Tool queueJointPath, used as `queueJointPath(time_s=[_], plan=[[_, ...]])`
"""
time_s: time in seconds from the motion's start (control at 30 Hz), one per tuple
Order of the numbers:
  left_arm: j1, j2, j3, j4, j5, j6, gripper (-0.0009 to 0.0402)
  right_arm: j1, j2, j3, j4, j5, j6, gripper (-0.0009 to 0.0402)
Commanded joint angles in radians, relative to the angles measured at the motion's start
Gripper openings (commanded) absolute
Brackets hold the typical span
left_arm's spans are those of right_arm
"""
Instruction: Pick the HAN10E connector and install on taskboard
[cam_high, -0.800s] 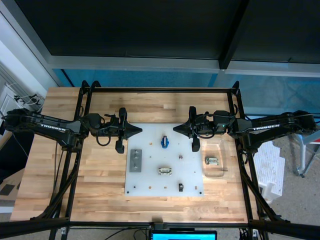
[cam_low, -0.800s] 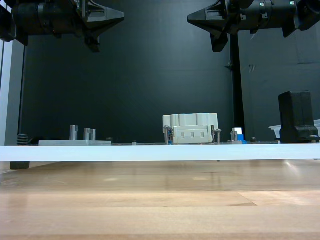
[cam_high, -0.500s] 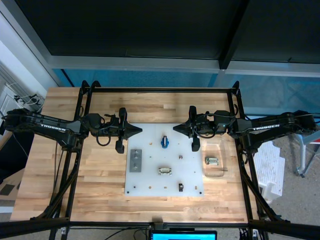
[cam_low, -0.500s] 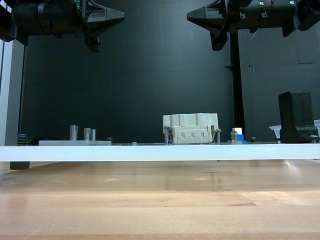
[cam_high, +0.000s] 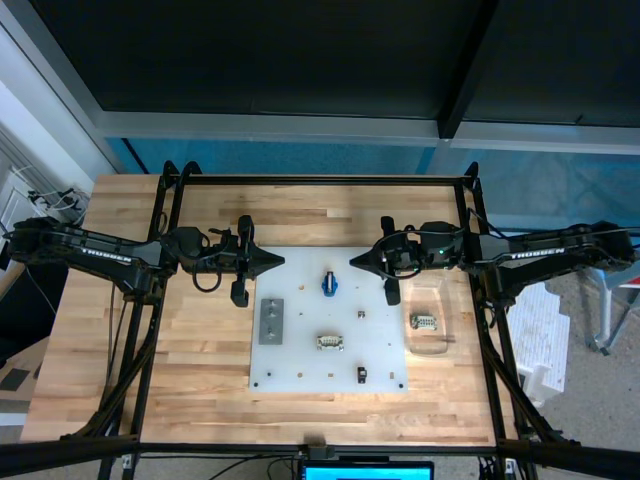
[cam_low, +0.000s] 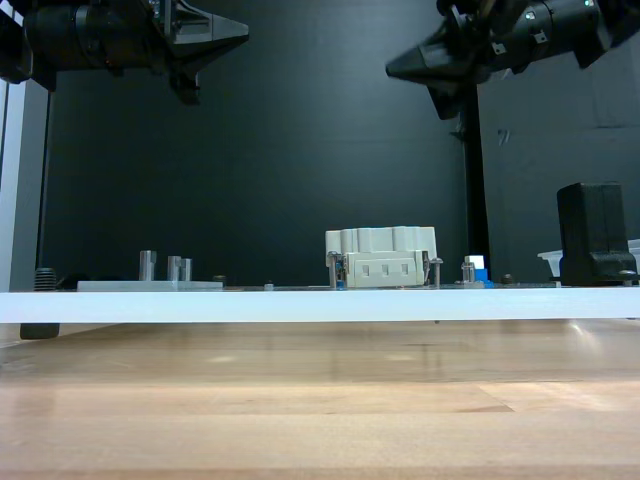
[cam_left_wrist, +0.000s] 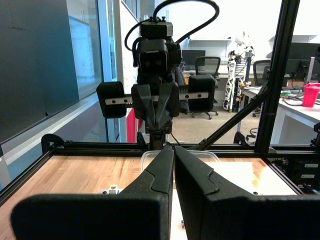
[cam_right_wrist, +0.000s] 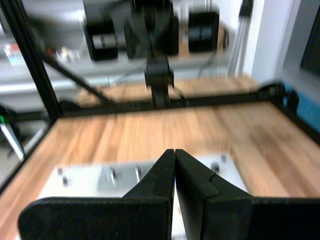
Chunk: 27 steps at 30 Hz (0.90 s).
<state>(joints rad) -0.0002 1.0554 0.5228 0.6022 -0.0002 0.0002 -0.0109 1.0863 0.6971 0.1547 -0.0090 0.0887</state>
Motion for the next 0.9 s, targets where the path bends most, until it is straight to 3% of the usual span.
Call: queueJointPath(time_s=[0.03,0.3,0.5,0.9], plan=[[0.0,0.0,0.0,0.0,0.0,0.0,0.0001,0.01,0.0,0.056,-0.174,-0.013,0.001,0.0],[0.0,0.0,0.0,0.0,0.0,0.0,0.0001,0.066,0.0,0.195,-0.581,-0.008,0.017,0.0],[0.0,0.0,0.0,0.0,0.0,0.0,0.0001,0.122,0.002,0.271,-0.85,0.071,0.047,0.0],[0.0,0.0,0.0,0.0,0.0,0.0,0.0001,0.233,0.002,0.296,-1.167,0.069,0.153,0.0]])
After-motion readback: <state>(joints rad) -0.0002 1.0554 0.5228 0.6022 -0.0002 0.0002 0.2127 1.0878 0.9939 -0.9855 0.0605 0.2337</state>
